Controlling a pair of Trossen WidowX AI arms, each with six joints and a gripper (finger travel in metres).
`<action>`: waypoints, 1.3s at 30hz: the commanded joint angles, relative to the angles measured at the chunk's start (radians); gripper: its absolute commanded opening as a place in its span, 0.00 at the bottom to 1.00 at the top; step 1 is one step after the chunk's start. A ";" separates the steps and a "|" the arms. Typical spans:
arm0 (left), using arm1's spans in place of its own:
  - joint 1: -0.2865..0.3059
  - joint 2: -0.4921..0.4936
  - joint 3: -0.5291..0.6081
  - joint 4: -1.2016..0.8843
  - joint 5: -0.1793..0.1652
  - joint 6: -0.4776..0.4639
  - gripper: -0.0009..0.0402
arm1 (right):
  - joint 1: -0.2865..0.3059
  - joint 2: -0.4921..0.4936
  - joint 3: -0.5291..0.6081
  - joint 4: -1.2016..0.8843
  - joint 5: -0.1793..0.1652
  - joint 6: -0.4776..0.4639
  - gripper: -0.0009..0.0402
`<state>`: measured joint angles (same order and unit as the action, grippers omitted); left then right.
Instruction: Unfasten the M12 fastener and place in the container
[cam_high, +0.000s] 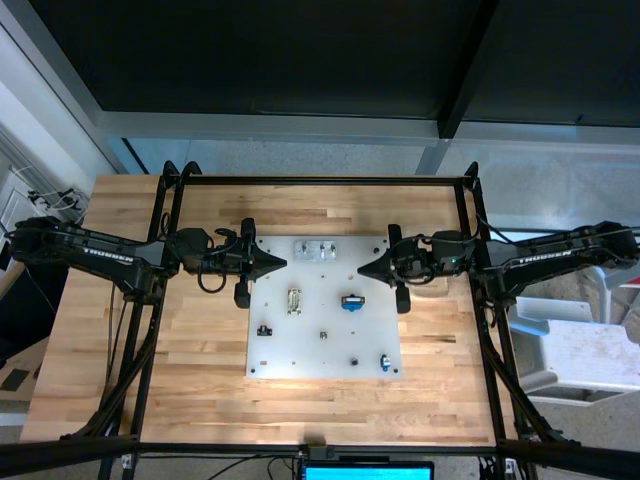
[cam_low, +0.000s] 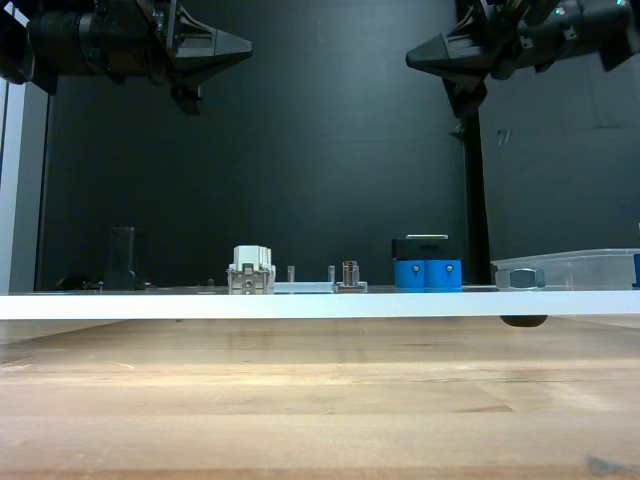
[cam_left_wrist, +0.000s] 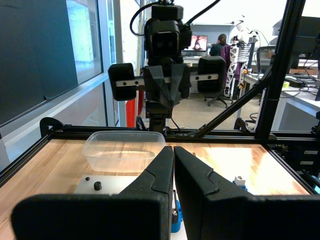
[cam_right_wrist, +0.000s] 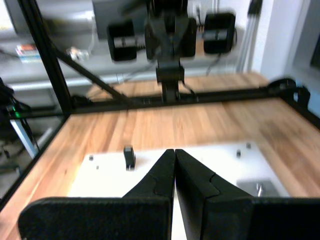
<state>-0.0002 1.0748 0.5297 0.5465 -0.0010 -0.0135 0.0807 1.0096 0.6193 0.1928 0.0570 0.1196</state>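
Wood surface (cam_high: 200, 400) fills the high view, with the white board (cam_high: 300, 350) lying at its centre. The left arm (cam_high: 100, 255) and right arm (cam_high: 545, 255) reach in level from the frame's sides, well above the board. The left claw (cam_high: 283, 263) hangs over the board's upper left edge and the right claw (cam_high: 360, 268) over its upper right edge, tips facing each other and well apart. Both claws are narrow: in each wrist view the 2 fingers (cam_left_wrist: 160, 170) lie together with only a slit between them, holding nothing. The clear tray (cam_low: 585, 268) sits at the right of the low view, just off the board's right edge and beneath the right arm. A blue block (cam_high: 350, 303) and a pale connector (cam_high: 294, 301) stand mid-board. The silver nut (cam_high: 384, 362) sits on its stud at the board's lower right, outside the tray and well apart from both claws.
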 joint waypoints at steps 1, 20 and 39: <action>0.000 0.000 0.000 0.000 0.000 0.000 0.02 | 0.034 0.007 0.050 -0.133 0.029 0.029 0.02; 0.000 0.000 0.000 0.001 0.000 0.000 0.02 | 0.208 0.196 0.299 -0.623 0.032 0.150 0.02; 0.000 0.000 0.000 0.000 0.000 0.000 0.02 | 0.272 0.629 0.761 -1.187 0.065 0.420 0.02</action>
<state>-0.0002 1.0748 0.5301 0.5465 -0.0010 -0.0132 0.3511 1.6089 1.3437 -0.9485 0.1265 0.5205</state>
